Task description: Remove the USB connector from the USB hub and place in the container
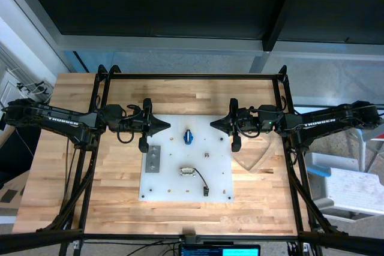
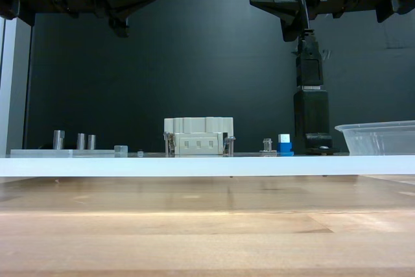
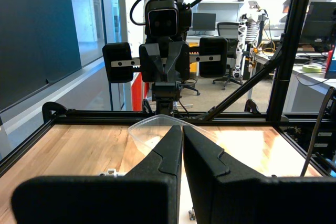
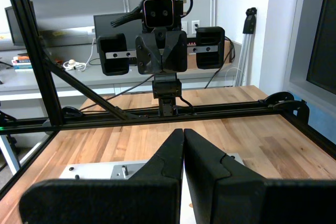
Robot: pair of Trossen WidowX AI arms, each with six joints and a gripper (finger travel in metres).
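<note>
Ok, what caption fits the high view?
Left claw and right claw hover shut over the board, USB connector untouched.

Pale wood table (image 1: 258, 202), dark wall (image 2: 214, 50) — office chair (image 3: 229, 32)

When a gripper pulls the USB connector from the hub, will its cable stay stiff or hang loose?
The USB connector has a thin, curved cable, so it will probably bend and dangle. It looks small, so likely light. The left gripper and right gripper hover shut above the board.
</note>
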